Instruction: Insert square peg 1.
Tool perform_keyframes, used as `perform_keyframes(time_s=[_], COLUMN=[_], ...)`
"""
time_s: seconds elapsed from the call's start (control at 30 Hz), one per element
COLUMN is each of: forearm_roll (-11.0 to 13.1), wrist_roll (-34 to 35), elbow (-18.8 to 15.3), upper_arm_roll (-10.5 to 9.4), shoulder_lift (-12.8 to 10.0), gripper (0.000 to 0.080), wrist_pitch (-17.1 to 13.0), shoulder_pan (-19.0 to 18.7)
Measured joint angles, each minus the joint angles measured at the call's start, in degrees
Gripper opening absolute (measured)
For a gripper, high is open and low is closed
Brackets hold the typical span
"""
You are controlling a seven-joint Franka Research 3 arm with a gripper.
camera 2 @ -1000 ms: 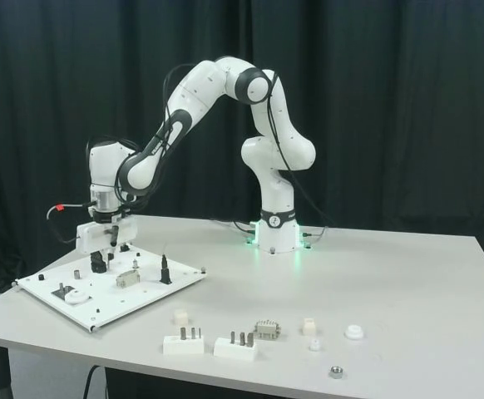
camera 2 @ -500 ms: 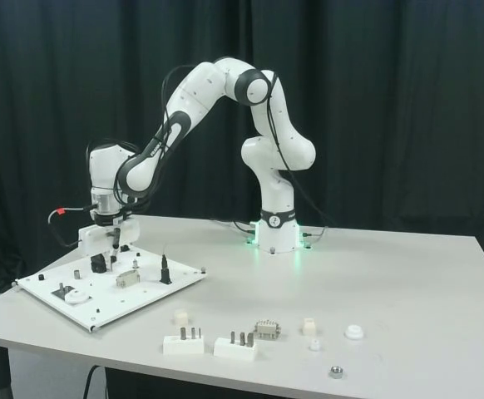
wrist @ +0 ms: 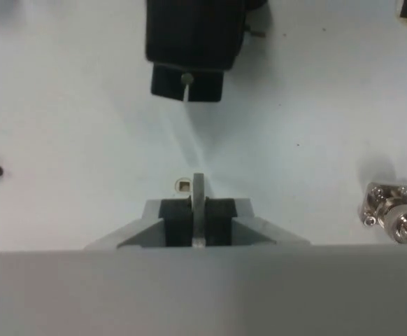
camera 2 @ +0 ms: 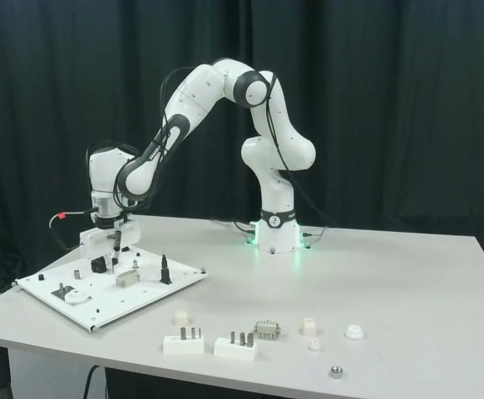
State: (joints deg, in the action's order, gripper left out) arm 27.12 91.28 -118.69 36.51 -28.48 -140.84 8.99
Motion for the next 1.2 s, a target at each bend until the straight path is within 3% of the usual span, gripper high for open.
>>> perform_keyframes(time_s=[0.43,1.2], forearm_roll=[1.7,2.0], wrist_roll=[-1.6,-2.0], elbow=[0.0,0.0], upper_arm_roll=[-0.14,-0.65], shoulder_lift=[-0.4,-0.6], gripper=[0.0034,0.0034], wrist_pitch=[0.0,-0.7], shoulder_pan=[0.0,0.0])
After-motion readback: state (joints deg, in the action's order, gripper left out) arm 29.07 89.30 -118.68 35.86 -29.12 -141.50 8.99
